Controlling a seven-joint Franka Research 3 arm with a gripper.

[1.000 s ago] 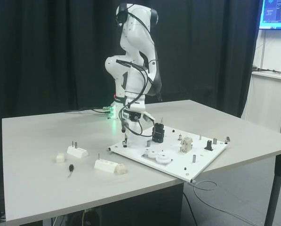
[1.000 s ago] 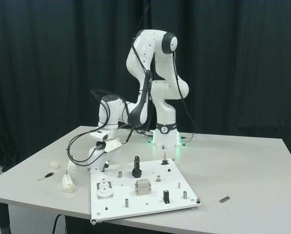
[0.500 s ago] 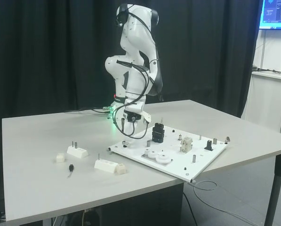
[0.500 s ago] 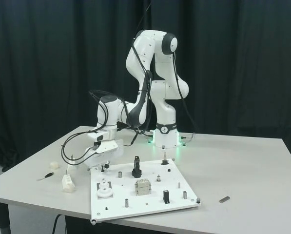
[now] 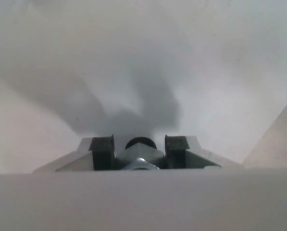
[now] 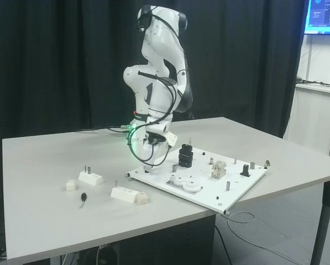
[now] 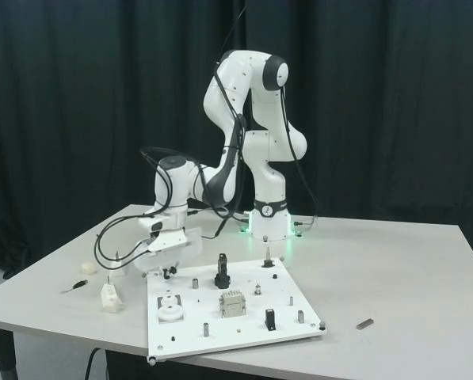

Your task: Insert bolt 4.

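1. Gripper [image 5: 139, 155] fingers [image 5: 102, 151] stand close on both sides of a small metal part with a black round top, which I judge to be bolt 4 [image 5: 139, 153]; so the pincer is closed on the bolt.

2. From the room cameras, the gripper [image 6: 149, 163] hangs low over the corner of the white board [image 6: 239, 185] that is nearest to the arm's base, just above the surface. The bolt itself is too small to see there.

3. In the second room view the gripper [image 7: 166, 267] is at the board's [image 7: 295, 336] far-left corner, and the wrist looks tilted, not straight down.

4. Which hole is for bolt 4 I cannot tell. The wrist view shows only plain grey surface beyond the fingertips, and no hole.

5. To do this step well, I think the wrist should first bring the bolt upright, because a tilted bolt will catch on the hole's edge.

6. Then the descent should be slow, with little side force, so the bolt can find its seat.

7. The grip should be released only when the bolt stands by itself.

8. Around the board, on the grey table [image 6: 37, 165], two white blocks [image 6: 91, 178] [image 6: 128, 195] lie well apart from the gripper, and the black fixture [image 6: 186, 156] on the board is near, so side moves need care.
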